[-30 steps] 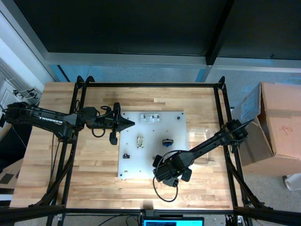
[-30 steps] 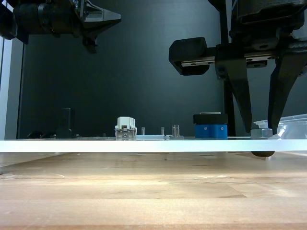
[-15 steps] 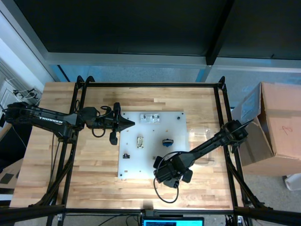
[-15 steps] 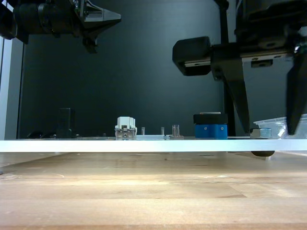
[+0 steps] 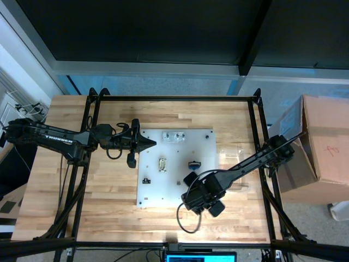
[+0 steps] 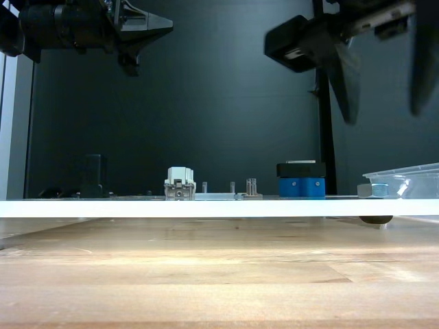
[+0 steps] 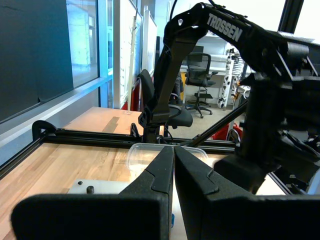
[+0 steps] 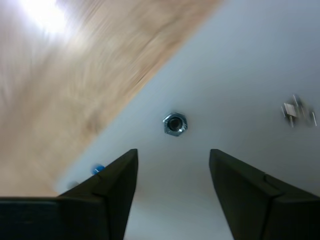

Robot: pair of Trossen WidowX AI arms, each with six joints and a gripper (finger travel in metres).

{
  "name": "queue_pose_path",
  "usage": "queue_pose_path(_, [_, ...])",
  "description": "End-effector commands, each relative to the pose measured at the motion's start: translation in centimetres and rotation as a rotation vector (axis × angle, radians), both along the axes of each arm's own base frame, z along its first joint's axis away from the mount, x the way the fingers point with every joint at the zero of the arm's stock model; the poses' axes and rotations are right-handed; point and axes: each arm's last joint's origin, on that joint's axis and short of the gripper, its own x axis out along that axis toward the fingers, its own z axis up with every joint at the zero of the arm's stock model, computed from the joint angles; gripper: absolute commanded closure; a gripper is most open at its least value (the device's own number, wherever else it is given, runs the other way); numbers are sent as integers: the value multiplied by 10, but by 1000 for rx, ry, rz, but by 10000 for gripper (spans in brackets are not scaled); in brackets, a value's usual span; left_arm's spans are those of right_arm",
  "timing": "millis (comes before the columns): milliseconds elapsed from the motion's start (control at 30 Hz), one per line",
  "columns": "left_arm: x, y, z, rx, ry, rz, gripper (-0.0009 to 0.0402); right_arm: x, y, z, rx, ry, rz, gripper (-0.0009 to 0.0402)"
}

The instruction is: Unfasten the M12 nut and place it in the container

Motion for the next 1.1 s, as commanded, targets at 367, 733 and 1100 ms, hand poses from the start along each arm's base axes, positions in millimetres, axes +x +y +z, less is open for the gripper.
queue_pose_path(367, [0, 0, 0, 0, 0, 0, 393, -2, -4, 14, 287, 133, -646, 380])
queue_pose_path(733, [0, 0, 0, 0, 0, 0, 393, 7, 6, -15, 221, 144, -642, 394])
queue_pose_path(1100, [0, 0, 0, 0, 0, 0, 393, 8, 8, -41, 204, 139, -642, 393])
